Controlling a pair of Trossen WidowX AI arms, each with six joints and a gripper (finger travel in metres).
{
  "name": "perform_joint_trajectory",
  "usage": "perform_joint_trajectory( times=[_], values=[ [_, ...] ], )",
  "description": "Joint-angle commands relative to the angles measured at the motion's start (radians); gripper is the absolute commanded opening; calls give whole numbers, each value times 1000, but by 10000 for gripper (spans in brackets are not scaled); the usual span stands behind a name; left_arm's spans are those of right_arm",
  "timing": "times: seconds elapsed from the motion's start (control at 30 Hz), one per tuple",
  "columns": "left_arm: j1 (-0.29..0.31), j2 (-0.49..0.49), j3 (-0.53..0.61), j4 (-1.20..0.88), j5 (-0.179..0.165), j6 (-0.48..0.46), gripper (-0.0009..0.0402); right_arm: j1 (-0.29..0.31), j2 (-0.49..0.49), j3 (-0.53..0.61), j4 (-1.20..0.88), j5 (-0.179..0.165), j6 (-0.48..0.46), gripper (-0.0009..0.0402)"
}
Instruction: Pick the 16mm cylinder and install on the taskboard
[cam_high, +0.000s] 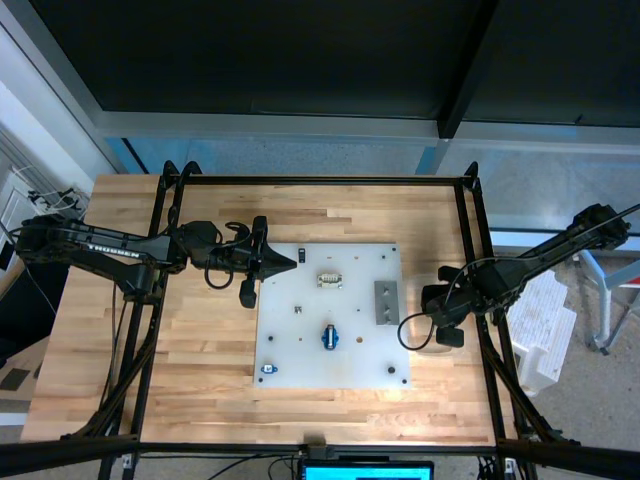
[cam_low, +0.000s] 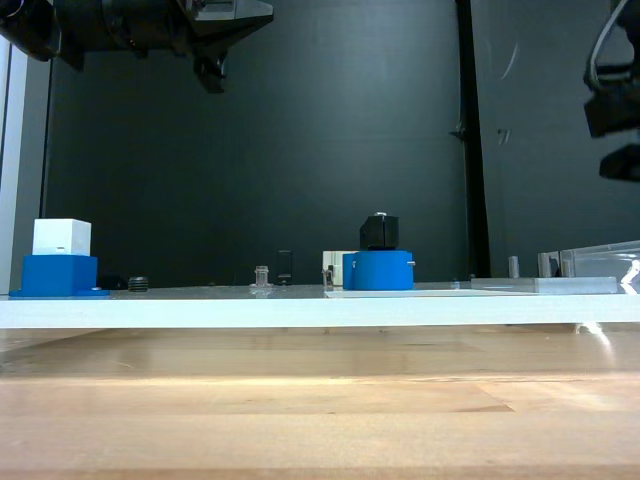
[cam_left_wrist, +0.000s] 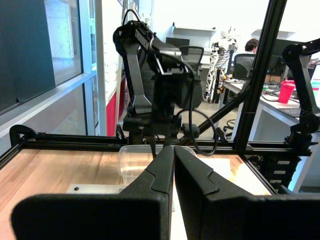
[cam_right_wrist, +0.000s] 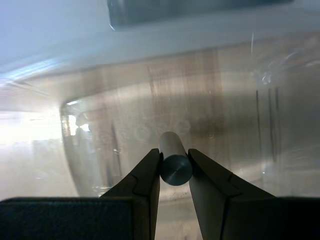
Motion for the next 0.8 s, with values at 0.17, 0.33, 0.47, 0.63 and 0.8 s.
perform_joint_trajectory(
  times=[0.17,0.33,0.47,0.63,0.8],
  values=[
    [0,0,0,0,0,0,0,0,0,141,-98,34,1,0],
    [0,0,0,0,0,0,0,0,0,231,-136,35,1,0],
    [0,0,0,0,0,0,0,-1,8,279,-150,37,1,0],
    [0,0,0,0,0,0,0,-2,60,319,-168,50,-11,0],
    [0,0,0,0,0,0,0,-2,136,333,-165,50,-27,0]
  ],
)
